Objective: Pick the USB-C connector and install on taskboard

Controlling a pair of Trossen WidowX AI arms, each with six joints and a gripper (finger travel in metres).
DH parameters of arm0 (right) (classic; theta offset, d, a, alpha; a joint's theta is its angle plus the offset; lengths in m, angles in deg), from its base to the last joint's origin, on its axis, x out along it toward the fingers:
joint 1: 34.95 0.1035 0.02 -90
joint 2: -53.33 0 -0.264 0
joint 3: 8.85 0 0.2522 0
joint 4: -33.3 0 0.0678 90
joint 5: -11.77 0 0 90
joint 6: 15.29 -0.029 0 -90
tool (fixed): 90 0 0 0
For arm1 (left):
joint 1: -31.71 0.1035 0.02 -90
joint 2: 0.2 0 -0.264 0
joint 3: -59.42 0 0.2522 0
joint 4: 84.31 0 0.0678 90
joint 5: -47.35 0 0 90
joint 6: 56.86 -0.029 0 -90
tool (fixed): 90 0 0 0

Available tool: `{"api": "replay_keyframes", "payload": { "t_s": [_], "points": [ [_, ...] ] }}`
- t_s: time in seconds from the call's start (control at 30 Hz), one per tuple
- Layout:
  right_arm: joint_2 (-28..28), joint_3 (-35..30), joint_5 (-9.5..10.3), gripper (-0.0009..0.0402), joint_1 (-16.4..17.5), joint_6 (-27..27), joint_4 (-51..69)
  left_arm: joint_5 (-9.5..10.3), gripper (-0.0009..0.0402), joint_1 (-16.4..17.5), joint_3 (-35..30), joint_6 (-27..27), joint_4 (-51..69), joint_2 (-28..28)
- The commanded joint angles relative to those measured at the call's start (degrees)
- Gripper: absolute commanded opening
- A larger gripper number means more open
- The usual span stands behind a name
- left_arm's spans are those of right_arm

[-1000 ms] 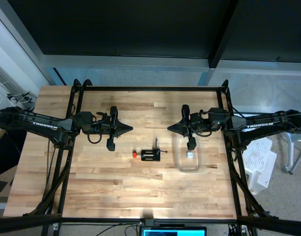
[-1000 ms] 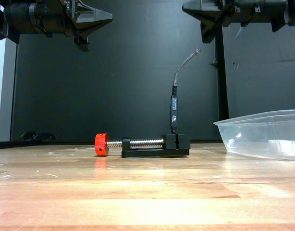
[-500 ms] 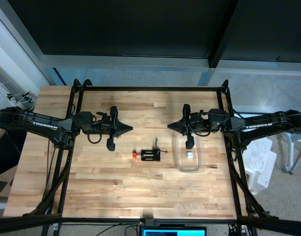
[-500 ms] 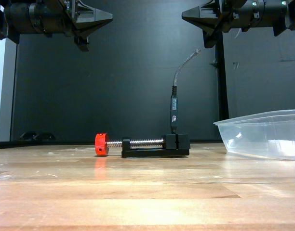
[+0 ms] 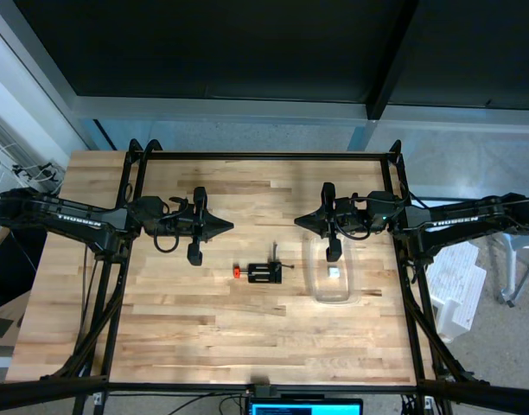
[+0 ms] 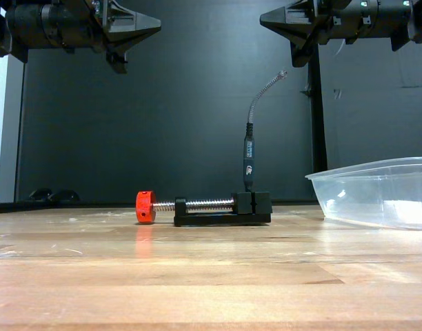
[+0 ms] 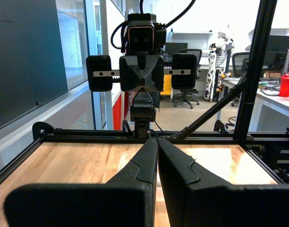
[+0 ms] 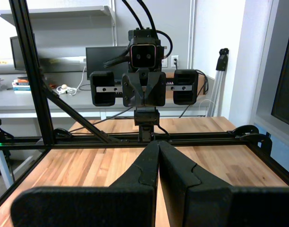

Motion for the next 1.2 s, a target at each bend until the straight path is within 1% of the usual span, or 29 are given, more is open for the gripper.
{"api": "replay_keyframes", "payload": {
  "t_s": [0.03, 1.2],
  "points": [
    [0.0, -0.04, 0.02, 0.0, 0.0, 0.04, 0.0, 0.0, 0.0, 0.0, -0.02, 0.0, -0.02, 0.02],
    [0.0, -0.04, 0.22, 0.0, 0.02, 0.02, 0.83, 0.0, 0.0, 0.02, -0.02, 0.0, -0.02, 0.02]
  ]
}}
